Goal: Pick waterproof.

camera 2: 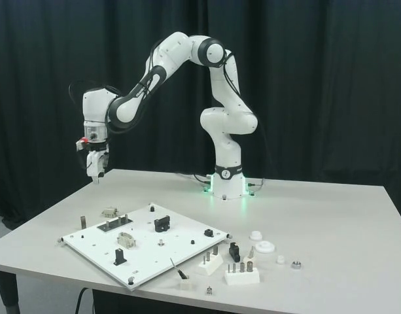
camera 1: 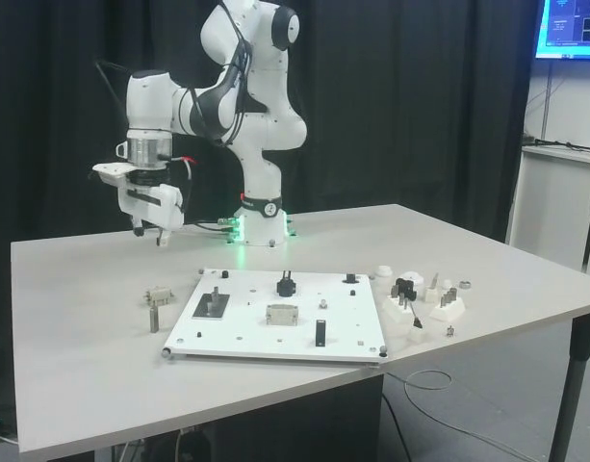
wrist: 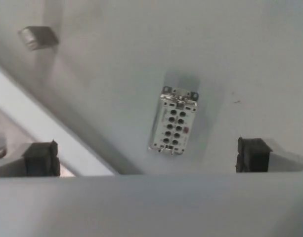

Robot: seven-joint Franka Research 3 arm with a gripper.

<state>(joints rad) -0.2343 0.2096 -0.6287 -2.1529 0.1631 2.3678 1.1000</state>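
Here we see the tool [camera 1: 150, 231] hanging high above the grey surface [camera 1: 73, 318], fingers spread with nothing between them. Below it, the waterproof connector [wrist: 173, 121] lies flat, at nine o'clock from the white board [camera 1: 285, 322].

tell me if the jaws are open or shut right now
Open: in the wrist view the gripper has its two black pads wide apart, nothing between them, above the connector.

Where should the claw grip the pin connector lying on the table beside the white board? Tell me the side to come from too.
Probably from straight above, closing across the two long sides of the connector: it lies flat, pin face up, alone on the grey table, and the narrow width sits between the open claw's fingertips.
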